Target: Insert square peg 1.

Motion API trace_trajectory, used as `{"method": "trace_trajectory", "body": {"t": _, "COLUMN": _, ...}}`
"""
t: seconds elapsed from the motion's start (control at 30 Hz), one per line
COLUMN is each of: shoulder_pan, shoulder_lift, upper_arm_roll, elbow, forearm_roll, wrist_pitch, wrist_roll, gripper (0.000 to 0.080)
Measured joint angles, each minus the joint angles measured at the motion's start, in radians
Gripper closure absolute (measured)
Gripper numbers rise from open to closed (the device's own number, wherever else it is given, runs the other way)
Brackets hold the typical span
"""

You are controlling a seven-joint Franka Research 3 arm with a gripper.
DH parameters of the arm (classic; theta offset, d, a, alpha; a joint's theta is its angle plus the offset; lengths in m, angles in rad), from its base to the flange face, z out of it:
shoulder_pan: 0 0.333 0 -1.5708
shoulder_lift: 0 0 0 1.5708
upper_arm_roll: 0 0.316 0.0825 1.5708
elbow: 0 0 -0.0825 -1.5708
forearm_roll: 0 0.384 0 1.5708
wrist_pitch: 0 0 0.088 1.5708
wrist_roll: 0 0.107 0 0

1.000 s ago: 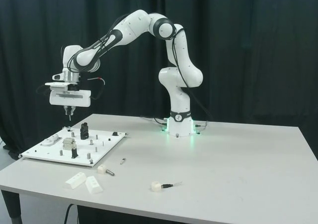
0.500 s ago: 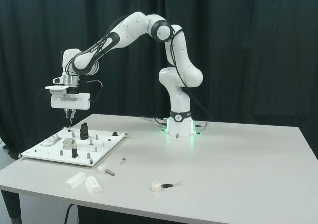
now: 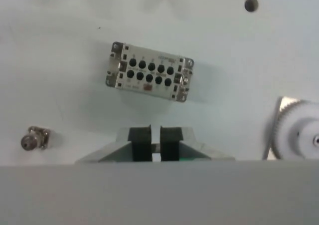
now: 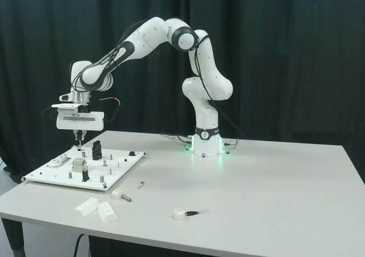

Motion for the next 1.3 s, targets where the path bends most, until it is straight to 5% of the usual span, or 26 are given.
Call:
{"method": "trace_trajectory", "body": {"t": 0.4, "shoulder_pan": -0.011, "shoulder_lift": 0.017, "upper_arm_roll": 0.009, "elbow": -0.009, "forearm_roll": 0.077, "wrist_pitch": -0.001, "wrist_roll": -0.065, "gripper": 0.0771}}
{"method": "trace_trajectory", "body": {"t": 0.9, "shoulder_pan": -0.031, "shoulder_lift": 0.019, "upper_arm_roll": 0.01, "elbow": -0.031, "forearm_roll": 0.102, "wrist_pitch": -0.002, "wrist_roll": -0.071, "gripper": 0.0771}}
{"method": "trace_trajectory", "body": {"t": 1.3, "shoulder_pan": -0.039, "shoulder_lift": 0.032, "upper_arm_roll": 0.01, "elbow": -0.067, "forearm_roll": 0.164, "wrist_pitch": 0.008, "wrist_roll": -0.071, "gripper": 0.0771}}
